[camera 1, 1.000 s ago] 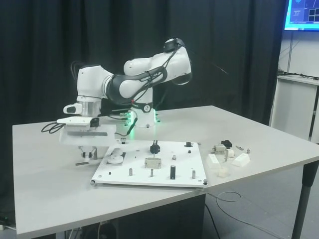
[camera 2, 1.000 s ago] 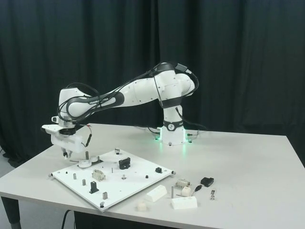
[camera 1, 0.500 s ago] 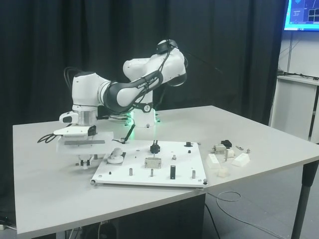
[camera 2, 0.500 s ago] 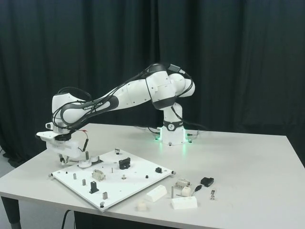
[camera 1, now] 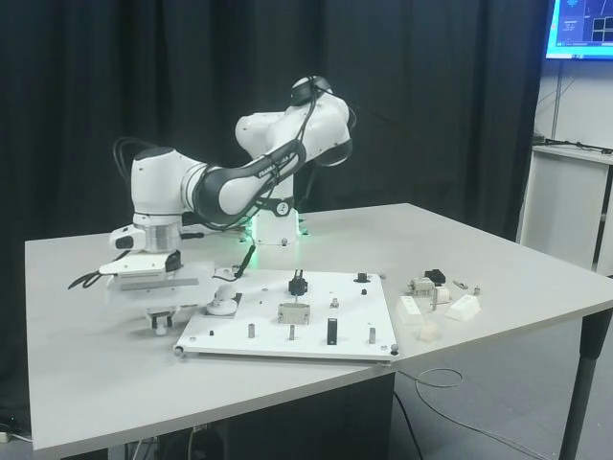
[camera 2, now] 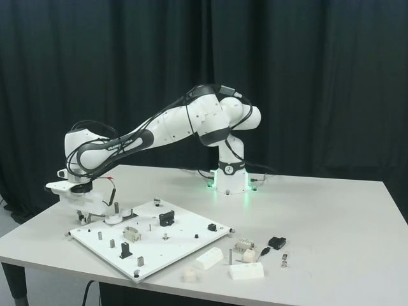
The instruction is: Place small gear.
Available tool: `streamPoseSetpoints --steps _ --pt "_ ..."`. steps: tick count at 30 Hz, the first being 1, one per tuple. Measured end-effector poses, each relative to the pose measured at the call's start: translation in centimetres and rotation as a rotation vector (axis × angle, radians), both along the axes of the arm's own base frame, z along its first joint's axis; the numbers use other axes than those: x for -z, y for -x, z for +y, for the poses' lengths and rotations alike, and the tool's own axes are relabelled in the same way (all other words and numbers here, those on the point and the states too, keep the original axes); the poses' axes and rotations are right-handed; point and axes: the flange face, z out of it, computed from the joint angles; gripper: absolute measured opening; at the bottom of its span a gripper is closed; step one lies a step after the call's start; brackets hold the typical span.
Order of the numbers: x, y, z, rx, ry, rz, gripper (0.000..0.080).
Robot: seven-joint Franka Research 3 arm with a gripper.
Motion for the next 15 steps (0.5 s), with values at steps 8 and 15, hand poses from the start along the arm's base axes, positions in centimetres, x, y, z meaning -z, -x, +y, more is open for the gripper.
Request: streamPoseSetpoints --steps 8,15 --pt "-0.2 0.0 -0.4 -0.004 -0.01 0.005 0.0477" --pt "-1.3 -0.3 -0.5 0.01 -0.019 0.006 0.0775"
